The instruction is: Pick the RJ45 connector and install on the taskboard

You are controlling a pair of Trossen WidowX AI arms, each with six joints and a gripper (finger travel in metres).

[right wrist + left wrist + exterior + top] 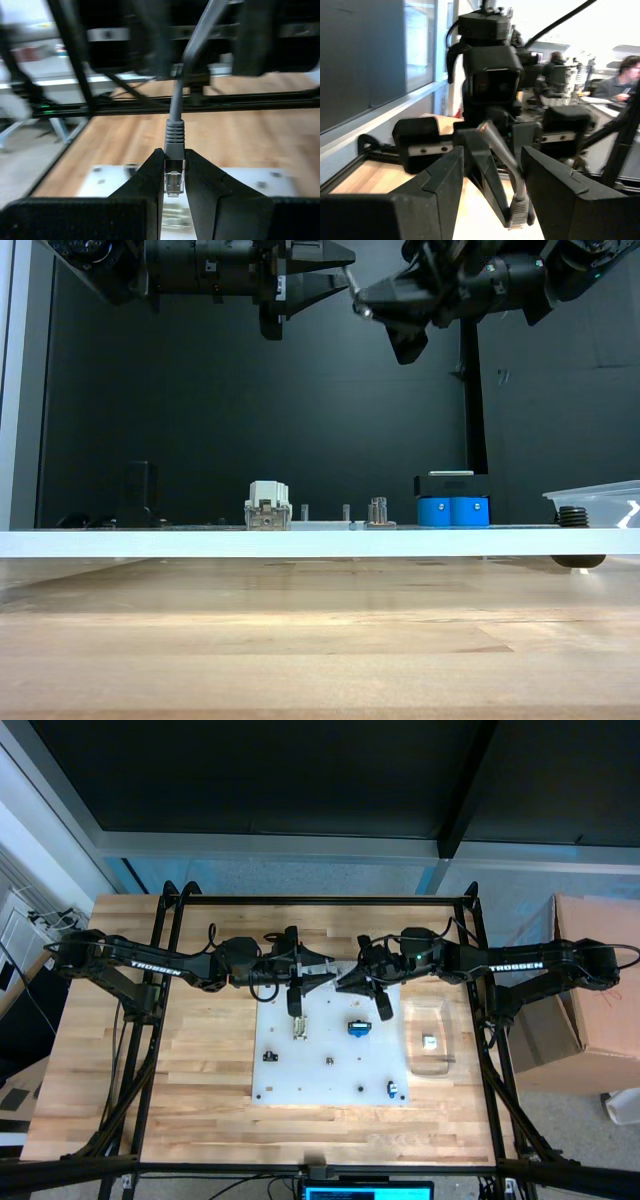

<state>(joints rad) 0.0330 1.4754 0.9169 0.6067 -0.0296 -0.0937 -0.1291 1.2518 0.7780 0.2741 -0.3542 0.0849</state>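
Note:
The grey RJ45 connector is held high above the white taskboard, clear of any seat. My right gripper is shut on the plug, and the short grey cable runs on from it toward the left arm. In the left wrist view the plug hangs at the cable's end, in front of the right arm. My left gripper is open, its fingers wide on either side of the cable without touching it. From above, the left gripper and right gripper meet tip to tip over the board's far edge.
On the board stand a beige socket block, a blue part and a smaller blue part. A clear tray holding a small white item lies right of the board. A cardboard box stands off the table's right side.

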